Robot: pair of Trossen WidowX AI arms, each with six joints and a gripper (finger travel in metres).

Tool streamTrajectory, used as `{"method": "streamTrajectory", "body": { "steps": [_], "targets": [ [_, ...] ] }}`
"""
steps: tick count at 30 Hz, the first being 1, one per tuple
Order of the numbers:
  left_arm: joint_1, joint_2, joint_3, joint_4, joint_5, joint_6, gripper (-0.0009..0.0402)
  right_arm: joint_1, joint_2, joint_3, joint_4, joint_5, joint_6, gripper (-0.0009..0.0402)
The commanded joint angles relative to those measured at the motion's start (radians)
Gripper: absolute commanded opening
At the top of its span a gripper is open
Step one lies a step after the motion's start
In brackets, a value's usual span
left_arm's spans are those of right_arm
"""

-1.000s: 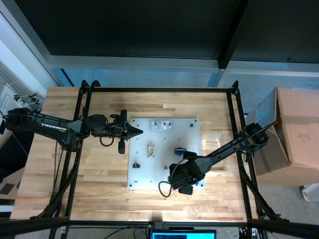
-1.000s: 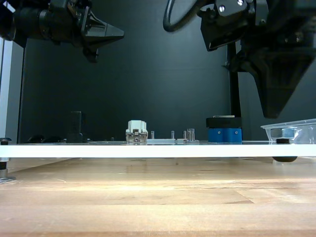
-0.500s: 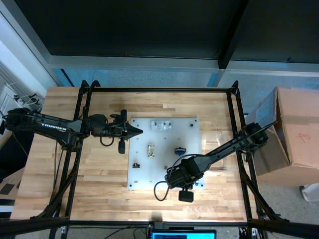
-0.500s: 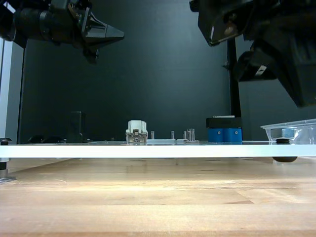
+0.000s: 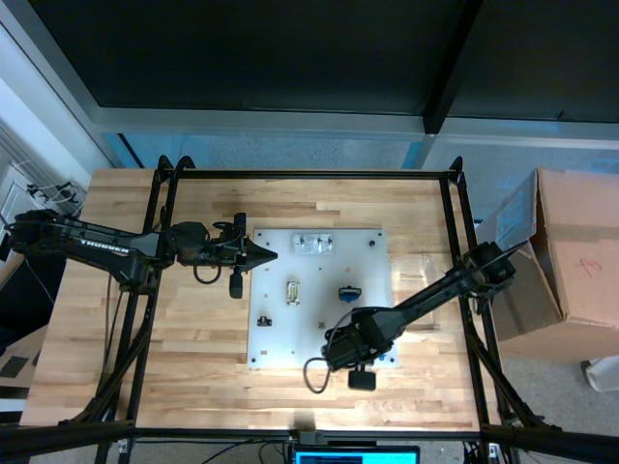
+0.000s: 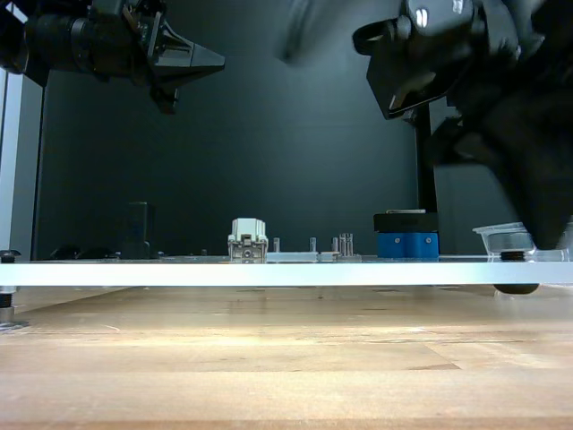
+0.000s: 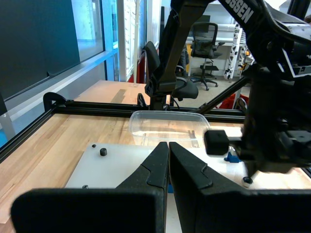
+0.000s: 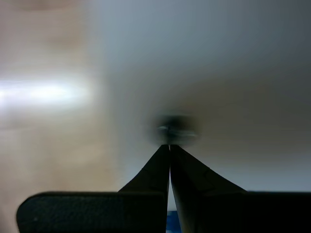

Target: Unfasten the M12 nut and place it in the container

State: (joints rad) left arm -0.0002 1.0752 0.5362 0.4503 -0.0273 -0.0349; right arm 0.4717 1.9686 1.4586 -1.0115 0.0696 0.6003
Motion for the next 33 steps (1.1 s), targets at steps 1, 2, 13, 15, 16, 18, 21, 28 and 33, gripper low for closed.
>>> {"method": "streamTrajectory", "body": {
  "steps": [1,2,13,15,16,18,21,28,33],
  "targets": [
    [0.0,0.0,0.0,0.001,0.0,0.0,0.0,-0.003,-0.022,0.02,-0.05,0.122,0.035,0.0],
    [0.0,0.0,0.0,0.0,0.0,0.0,0.0,-0.005,-0.028,0.019,-0.049,0.122,0.036,0.0],
    [0.0,0.0,0.0,0.0,0.0,0.0,0.0,-0.005,-0.071,0.019,-0.036,-0.06,0.077,0.0],
    [0.0,0.0,0.0,0.001,0.0,0.0,0.0,-0.005,-0.076,0.019,-0.023,-0.152,0.077,0.0],
    [0.0,0.0,0.0,0.001,0.0,0.0,0.0,-0.004,-0.077,0.019,-0.011,-0.196,0.077,0.0],
    [0.0,0.0,0.0,0.0,0.0,0.0,0.0,-0.004,-0.077,0.019,0.015,-0.256,0.081,0.0],
    [0.0,0.0,0.0,0.001,0.0,0.0,0.0,-0.001,-0.064,0.019,0.035,-0.238,0.1,0.0],
    [0.0,0.0,0.0,0.0,0.0,0.0,0.0,0.002,-0.008,0.007,0.068,-0.215,0.099,0.0],
    [0.0,0.0,0.0,-0.001,0.0,0.0,0.0,0.002,0.003,-0.011,0.113,-0.19,0.1,0.0]
  ]
}}
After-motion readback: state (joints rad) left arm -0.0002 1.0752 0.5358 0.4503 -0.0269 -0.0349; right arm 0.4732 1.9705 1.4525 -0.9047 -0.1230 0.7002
